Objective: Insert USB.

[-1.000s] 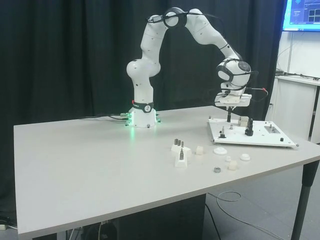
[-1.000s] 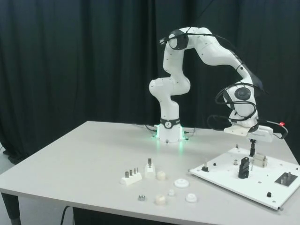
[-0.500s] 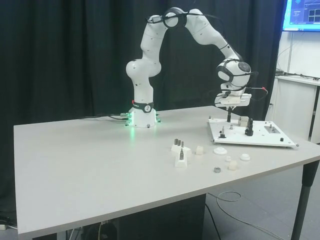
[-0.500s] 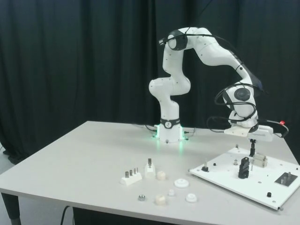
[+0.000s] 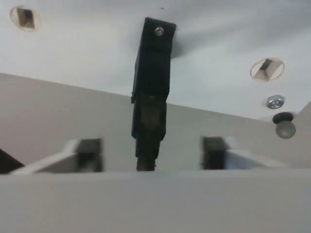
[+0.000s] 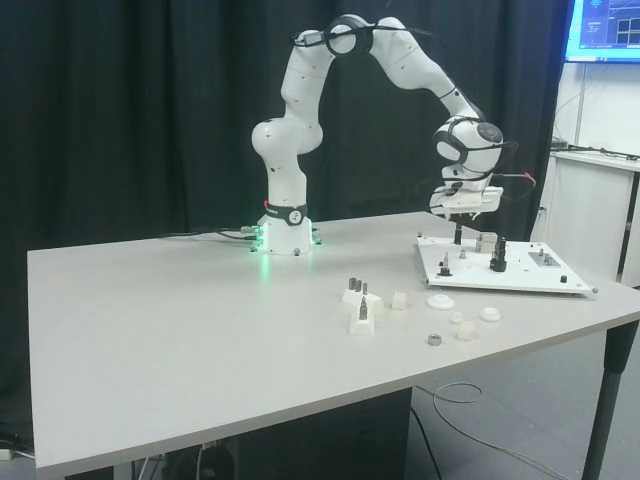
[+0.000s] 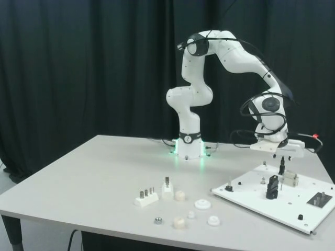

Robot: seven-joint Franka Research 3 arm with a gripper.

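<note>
Room: the gripper (image 7: 281, 158) is hung above the white board (image 7: 293, 211), near its far edge.
Grip: the fingers are clamped on the black USB plug (image 5: 151, 92).
Plug: held upright, clear of the board.

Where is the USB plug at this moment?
In the second room view, the USB plug hangs from the gripper, above the white board, beside the black block.

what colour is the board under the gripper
White; the board shows best in the second room view.

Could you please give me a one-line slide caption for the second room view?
White arm's gripper holds a black USB plug above the white board.
</note>
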